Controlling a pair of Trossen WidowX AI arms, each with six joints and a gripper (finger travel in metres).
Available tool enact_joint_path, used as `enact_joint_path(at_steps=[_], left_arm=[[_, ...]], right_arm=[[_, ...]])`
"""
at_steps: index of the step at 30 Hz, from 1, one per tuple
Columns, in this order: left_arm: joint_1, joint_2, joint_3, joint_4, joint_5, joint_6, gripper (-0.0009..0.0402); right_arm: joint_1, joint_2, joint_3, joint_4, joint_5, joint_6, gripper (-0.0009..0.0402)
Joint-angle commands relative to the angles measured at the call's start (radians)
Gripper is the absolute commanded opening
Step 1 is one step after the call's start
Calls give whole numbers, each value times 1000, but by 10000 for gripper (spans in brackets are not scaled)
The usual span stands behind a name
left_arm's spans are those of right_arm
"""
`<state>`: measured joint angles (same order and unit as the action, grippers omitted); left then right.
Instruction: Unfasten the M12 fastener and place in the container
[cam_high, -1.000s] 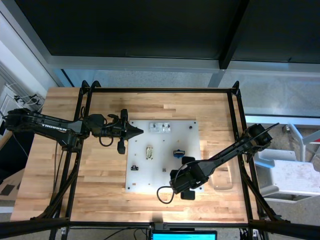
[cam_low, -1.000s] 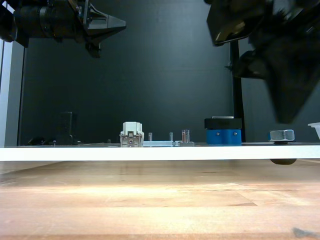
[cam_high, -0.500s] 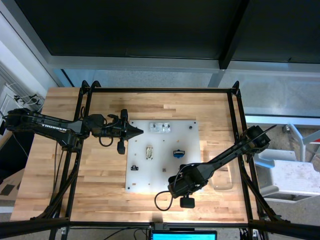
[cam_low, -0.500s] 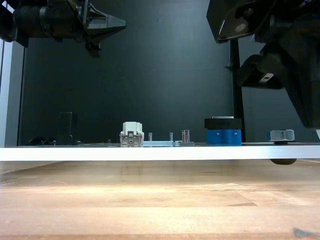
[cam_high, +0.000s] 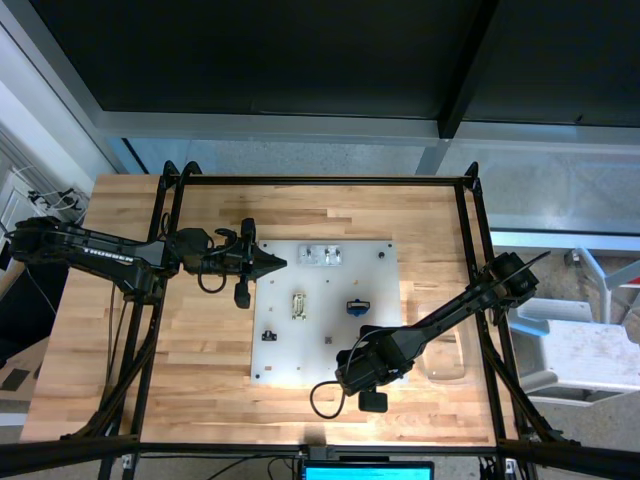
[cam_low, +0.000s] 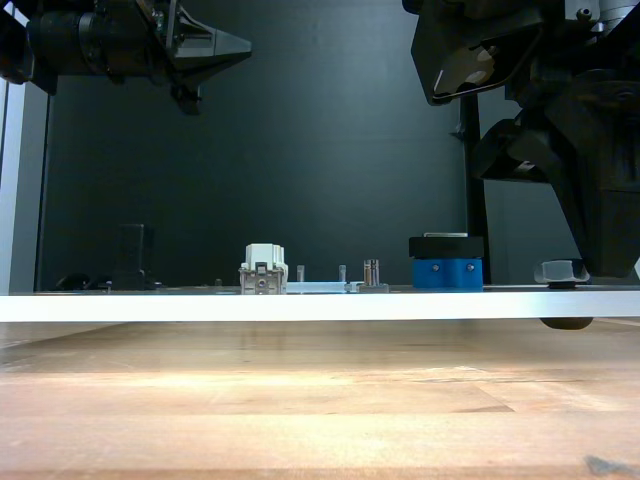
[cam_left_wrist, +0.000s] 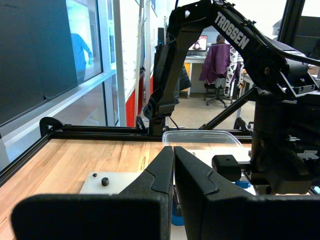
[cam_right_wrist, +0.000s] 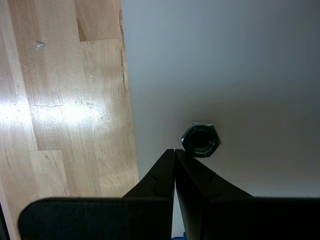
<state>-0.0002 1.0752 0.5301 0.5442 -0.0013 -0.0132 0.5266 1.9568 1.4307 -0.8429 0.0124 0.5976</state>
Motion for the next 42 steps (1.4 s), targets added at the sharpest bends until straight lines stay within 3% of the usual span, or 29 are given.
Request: enact_joint_path(at_steps=[1,3,7,10,13,16,20,24,39,42], left_arm=[[0,0,0,0,0,0,0],[0,0,0,0,0,0,0],[0,0,0,0,0,0,0],[0,0,0,0,0,0,0],[0,0,0,0,0,0,0],[0,0,0,0,0,0,0],[0,0,0,0,0,0,0],[0,0,0,0,0,0,0],[0,0,0,0,0,0,0],[0,0,0,0,0,0,0]], right_arm=[[-1,0,0,-1,5,-1,0],[-1,-2,0,-11,18,-3,0],[-1,-19,0,-80,185,34,0],[-1,-26,0,-97,201,40,0],[0,-27,0,-97,183,41,0],[-1,-33,1,-95,138,41,0],[-1,-33,30,-97,26,28,0],[0,-33,58,-87,-111,-33,0],[-2,12,29,-6,-77,-54,0],[-3,14,27,-3,-53,-55,0]])
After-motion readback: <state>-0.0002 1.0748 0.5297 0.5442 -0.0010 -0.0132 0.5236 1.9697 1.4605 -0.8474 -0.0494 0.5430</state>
